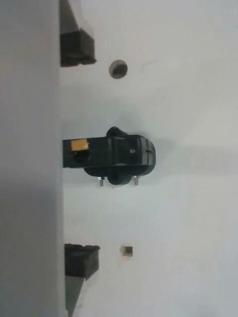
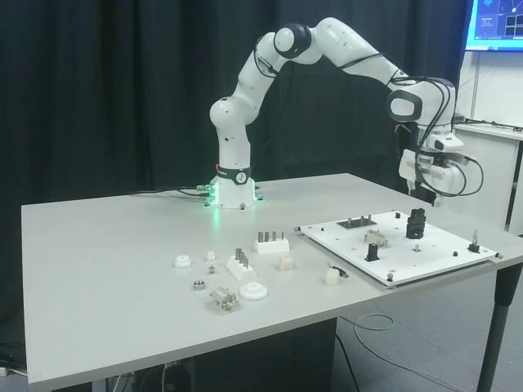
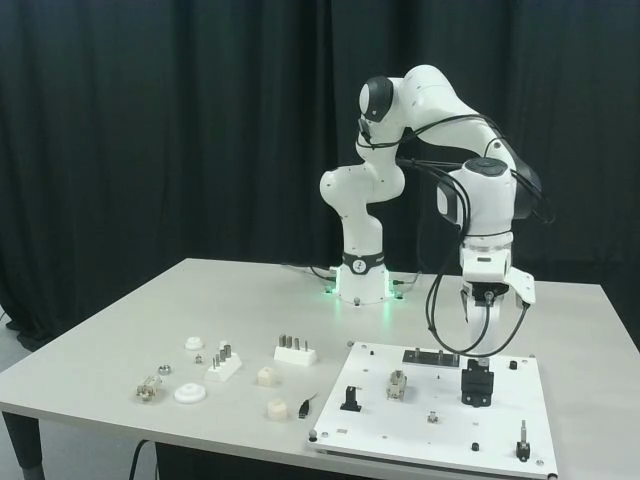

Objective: Insert D-SUB.

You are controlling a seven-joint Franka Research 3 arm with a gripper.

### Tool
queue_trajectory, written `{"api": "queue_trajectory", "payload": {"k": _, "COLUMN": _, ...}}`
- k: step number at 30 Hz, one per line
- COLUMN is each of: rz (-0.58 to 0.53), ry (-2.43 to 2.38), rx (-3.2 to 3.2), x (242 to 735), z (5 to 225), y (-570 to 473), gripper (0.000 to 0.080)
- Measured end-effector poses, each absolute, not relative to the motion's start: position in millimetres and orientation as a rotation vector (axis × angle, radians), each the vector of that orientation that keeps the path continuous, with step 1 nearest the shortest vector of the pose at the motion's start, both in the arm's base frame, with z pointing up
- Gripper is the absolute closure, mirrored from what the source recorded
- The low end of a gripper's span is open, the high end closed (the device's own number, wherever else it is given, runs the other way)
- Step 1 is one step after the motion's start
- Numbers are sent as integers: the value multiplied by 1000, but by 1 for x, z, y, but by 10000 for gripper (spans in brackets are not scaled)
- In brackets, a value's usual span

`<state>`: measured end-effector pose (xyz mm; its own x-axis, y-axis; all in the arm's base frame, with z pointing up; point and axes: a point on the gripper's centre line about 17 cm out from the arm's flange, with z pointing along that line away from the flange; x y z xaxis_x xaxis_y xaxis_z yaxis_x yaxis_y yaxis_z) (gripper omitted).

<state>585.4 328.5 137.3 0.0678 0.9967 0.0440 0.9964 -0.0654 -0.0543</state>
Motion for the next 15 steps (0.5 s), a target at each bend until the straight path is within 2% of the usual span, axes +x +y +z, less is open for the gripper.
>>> {"api": "queue_trajectory", "payload": {"k": 15, "rz": 5, "ry": -2094, "rx": -2253, "x": 590, "z": 142, "y": 325, "gripper": 3}}
